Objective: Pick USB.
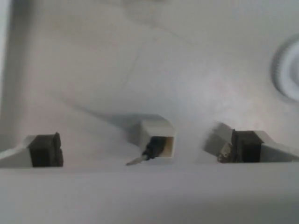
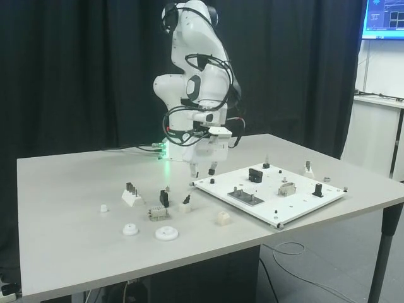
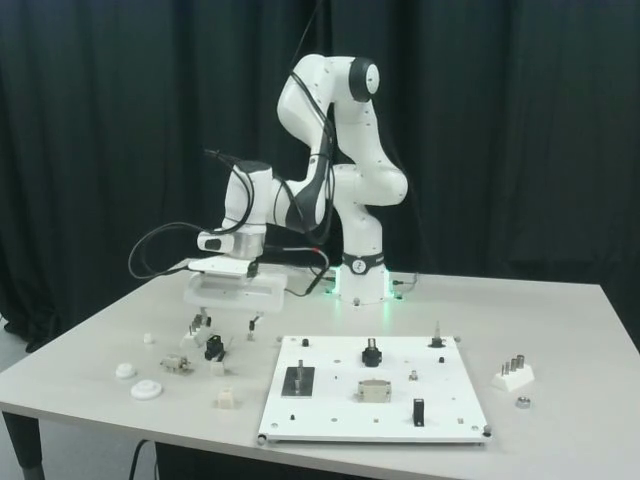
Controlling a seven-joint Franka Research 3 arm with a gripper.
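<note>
Black curtains hang behind a grey table (image 2: 76,189) where a white robot arm (image 3: 340,150) reaches down over loose small parts beside a white board (image 3: 375,415). Its gripper (image 1: 140,151) is spread wide and empty, its black-padded fingertips (image 1: 45,150) well apart. In the wrist view the USB plug (image 1: 156,140), a small white block with a black and metal insert, sits on the table between them, roughly midway and directly below. Its long axis seems to run across the line joining the fingertips, so a straight descent looks right.

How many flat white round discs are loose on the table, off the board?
2: the larger disc lies nearest the first room camera; the smaller disc lies beside it, not touching. The arm may hide others.
</note>
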